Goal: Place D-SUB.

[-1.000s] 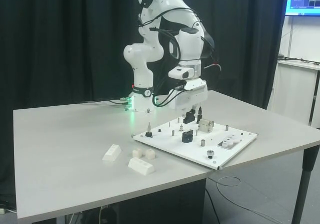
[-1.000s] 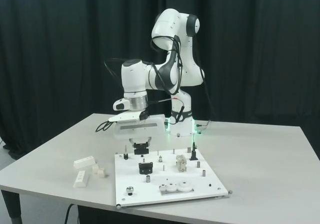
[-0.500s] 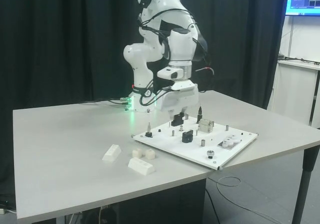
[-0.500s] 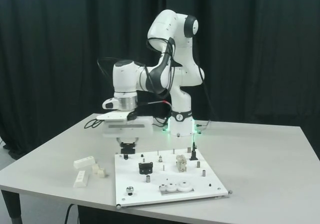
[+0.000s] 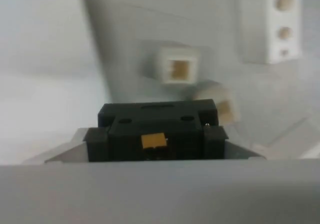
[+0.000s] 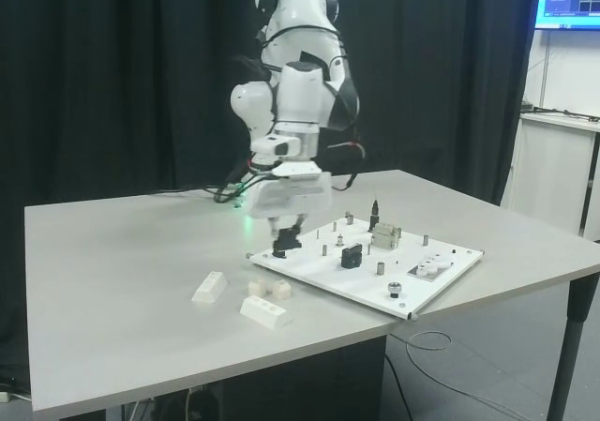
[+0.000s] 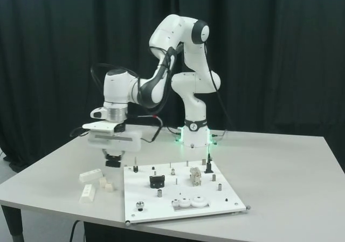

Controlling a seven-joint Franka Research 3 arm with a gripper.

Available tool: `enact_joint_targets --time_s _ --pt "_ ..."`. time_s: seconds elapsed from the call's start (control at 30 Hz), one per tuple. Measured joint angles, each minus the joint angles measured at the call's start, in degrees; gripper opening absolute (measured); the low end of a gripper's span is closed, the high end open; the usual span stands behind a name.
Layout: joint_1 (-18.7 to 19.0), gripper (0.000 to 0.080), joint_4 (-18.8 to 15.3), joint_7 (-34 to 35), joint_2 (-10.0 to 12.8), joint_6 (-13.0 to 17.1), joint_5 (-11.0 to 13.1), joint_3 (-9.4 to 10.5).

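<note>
My gripper is clamped on the black D-SUB, carried in the air, not yet placed. Over the last second I've swung the arm off the white board: it was above the board's fixtures, now it hangs past the board's edge, over the grey table, near the white blocks. Looks like transport toward a drop spot there; descent comes next, I judge.

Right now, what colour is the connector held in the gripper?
Black; the D-SUB connector shows best in the wrist view.
</note>
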Motion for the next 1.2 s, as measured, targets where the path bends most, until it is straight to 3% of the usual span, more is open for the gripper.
enact_joint_targets --time_s 0.2,0.63,0.9,1.2 --pt "-3.13 0.0379 1.08 -3.37 2.28 2.61 1.52 0.07" --pt "-7.72 0.0379 5.59 -13.85 8.9 2.92 9.63 0.34" --pt "-9.29 0.0379 7.91 -15.62 11.43 0.59 10.48 0.45" --pt "-10.31 0.0379 10.15 -15.87 12.83 -1.49 10.72 0.49"
